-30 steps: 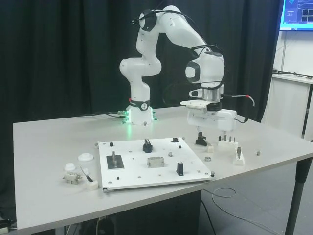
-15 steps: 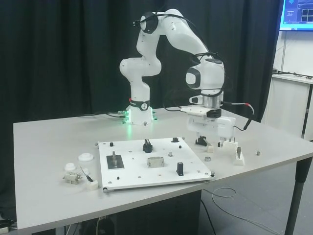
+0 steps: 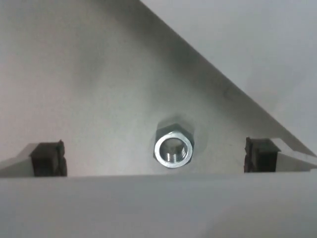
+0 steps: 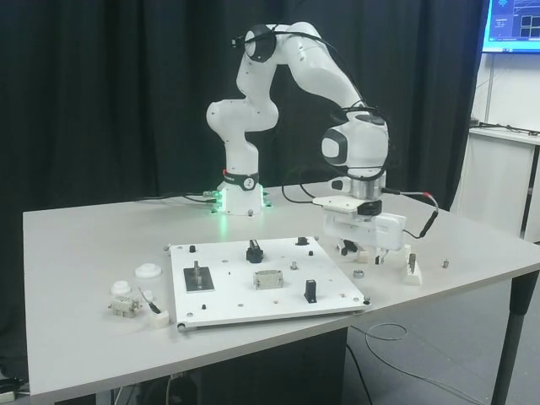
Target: Pick bolt 4.
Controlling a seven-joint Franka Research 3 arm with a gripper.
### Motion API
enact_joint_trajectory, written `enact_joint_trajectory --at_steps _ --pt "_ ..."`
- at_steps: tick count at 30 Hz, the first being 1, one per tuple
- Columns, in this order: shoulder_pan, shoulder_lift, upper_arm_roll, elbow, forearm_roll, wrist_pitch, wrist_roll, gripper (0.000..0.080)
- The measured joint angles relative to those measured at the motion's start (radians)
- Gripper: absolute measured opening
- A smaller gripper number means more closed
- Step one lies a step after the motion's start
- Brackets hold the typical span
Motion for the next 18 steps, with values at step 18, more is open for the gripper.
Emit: enact_joint_trajectory --at_steps 18 --pt "0.006 0.01 0.0 -0.059 0.0 0.095 -0.001 0.08"
